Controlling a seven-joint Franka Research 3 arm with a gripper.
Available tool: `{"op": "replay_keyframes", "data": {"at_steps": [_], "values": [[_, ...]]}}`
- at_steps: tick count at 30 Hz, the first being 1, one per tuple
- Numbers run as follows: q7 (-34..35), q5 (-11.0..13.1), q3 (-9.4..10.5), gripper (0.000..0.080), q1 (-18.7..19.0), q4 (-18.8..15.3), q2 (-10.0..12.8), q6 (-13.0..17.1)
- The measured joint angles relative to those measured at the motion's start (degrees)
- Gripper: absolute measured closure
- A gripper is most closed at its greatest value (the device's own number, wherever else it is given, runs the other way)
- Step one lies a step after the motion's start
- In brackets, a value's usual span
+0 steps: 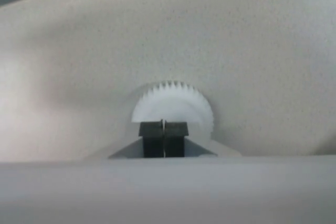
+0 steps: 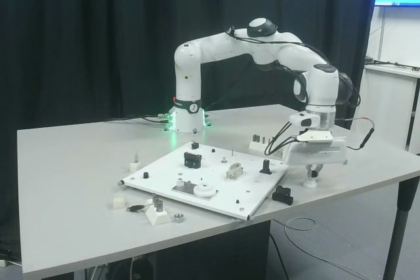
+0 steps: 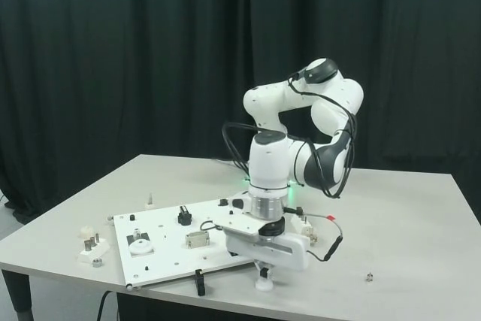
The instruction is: Pick medium gear.
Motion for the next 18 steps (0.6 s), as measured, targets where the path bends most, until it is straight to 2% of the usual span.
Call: {"op": "replay_keyframes", "data": {"at_steps": [18], "values": [[-1.0, 0.0, -4.42, 0.0802, 1.4, 0.0, -1.6, -4.7]]}}
